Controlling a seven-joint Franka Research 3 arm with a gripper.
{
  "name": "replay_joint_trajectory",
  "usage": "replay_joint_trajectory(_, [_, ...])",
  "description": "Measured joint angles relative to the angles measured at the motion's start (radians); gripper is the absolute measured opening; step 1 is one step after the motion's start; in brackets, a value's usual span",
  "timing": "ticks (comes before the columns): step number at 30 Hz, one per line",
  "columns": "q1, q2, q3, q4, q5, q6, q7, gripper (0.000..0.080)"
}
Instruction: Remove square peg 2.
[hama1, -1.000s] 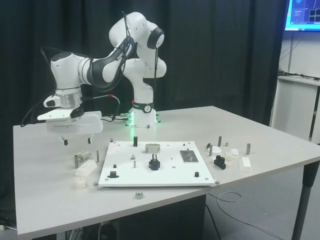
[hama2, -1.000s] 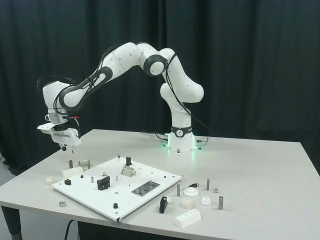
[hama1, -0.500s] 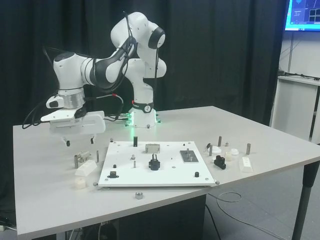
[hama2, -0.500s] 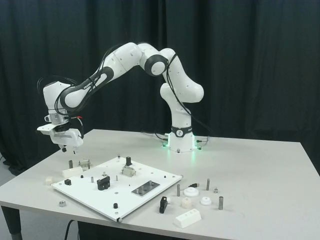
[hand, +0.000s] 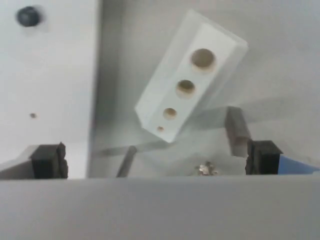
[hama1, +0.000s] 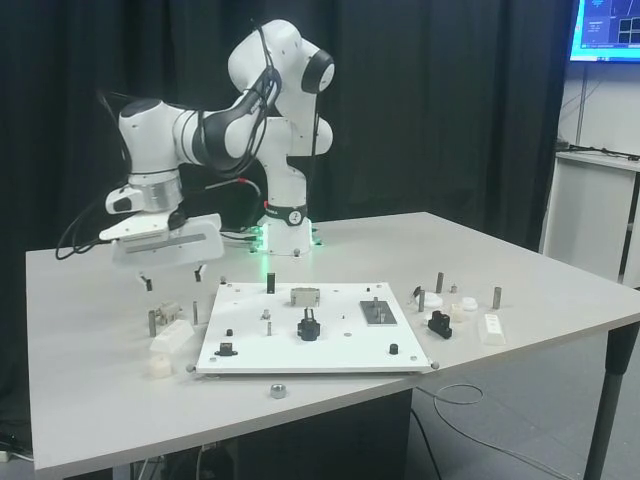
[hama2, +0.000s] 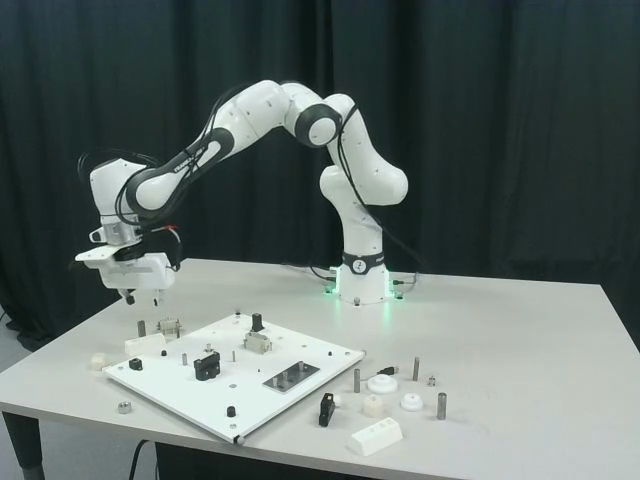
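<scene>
While the wrist view looks down past the gripper (hand: 155, 160), its fingers (hand: 48, 161) stand wide apart with nothing between them. A grey square-section peg (hand: 235, 127), which I take for square peg 2, shows near the finger farther from the white board (hand: 50, 75), just beside a white drilled block (hand: 192, 75).

From the first room view, the gripper (hama1: 172, 277) hovers above that peg (hama1: 152, 322), which stands upright on the worktop (hama1: 90, 400), off the board (hama1: 330, 345) and by the block (hama1: 172, 335).

From the second room view, the peg (hama2: 141, 327) lies straight below the gripper (hama2: 141, 297). Removal looks done.
</scene>
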Motion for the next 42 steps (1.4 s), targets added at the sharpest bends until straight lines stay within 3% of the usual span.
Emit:
replay_joint_trajectory(7, [0.04,-0.038,0.0,-0.034,0.006,0.011,-0.036,0.08])
replay_joint_trajectory(19, [0.133,-0.085,0.001,-0.091,0.007,0.097,-0.066,0.08])
replay_joint_trajectory(29, [0.209,-0.089,0.001,-0.125,0.003,0.175,-0.163,0.08])
replay_joint_trajectory(42, [0.281,-0.09,0.001,-0.207,-0.039,0.301,-0.2,0.08])
